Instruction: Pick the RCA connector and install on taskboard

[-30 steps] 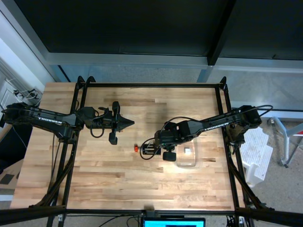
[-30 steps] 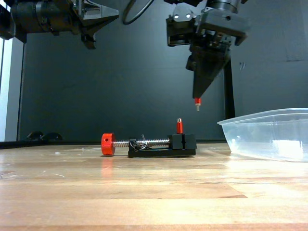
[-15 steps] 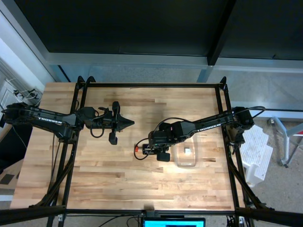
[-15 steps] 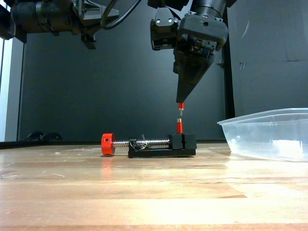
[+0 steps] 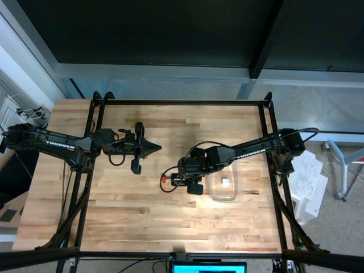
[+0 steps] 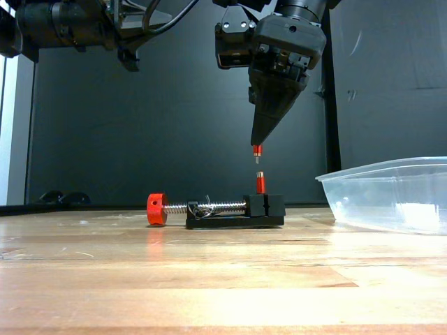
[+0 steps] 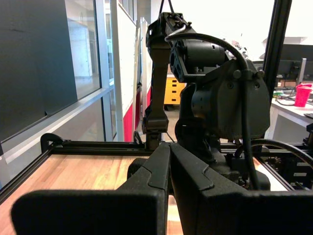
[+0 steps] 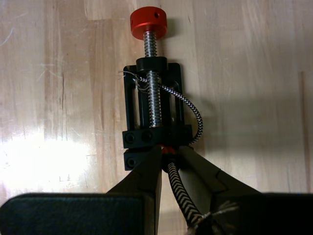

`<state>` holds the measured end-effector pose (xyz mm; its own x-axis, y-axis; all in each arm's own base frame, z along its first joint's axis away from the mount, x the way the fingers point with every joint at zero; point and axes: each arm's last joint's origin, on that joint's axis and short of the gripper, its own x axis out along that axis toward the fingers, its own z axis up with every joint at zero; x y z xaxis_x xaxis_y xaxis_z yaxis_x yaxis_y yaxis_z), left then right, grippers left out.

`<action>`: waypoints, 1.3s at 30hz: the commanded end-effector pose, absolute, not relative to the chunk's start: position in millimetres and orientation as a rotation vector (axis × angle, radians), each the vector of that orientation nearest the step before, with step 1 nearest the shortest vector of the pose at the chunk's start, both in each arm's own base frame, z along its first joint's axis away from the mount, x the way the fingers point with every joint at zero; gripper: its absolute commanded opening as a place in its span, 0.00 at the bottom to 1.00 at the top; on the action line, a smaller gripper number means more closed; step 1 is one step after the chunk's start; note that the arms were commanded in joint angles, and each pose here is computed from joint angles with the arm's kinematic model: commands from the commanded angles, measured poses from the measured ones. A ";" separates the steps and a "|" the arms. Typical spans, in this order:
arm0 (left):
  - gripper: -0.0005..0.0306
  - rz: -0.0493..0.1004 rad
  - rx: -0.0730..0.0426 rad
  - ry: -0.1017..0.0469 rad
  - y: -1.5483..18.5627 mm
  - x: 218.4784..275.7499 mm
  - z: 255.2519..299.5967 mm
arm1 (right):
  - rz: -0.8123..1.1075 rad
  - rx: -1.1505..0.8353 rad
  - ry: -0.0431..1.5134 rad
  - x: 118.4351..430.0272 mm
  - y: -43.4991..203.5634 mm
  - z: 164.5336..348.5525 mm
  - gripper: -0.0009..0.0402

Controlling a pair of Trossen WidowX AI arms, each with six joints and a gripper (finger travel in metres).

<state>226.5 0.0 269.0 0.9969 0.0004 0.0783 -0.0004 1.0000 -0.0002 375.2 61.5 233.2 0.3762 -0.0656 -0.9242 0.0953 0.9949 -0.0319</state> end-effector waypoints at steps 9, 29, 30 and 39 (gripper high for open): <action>0.02 0.000 0.000 -0.078 0.0 226.5 269.0 | -0.106 0.040 1.175 375.3 63.6 234.2 0.03; 0.02 0.000 0.000 -0.079 0.0 226.5 269.0 | -0.106 0.031 1.190 373.2 63.9 229.5 0.03; 0.02 0.001 0.000 -0.079 0.1 226.5 269.1 | -0.106 0.031 1.189 373.3 63.7 229.5 0.03; 0.02 0.001 0.000 -0.079 0.1 226.5 269.0 | -0.105 0.033 1.181 373.1 63.6 223.9 0.03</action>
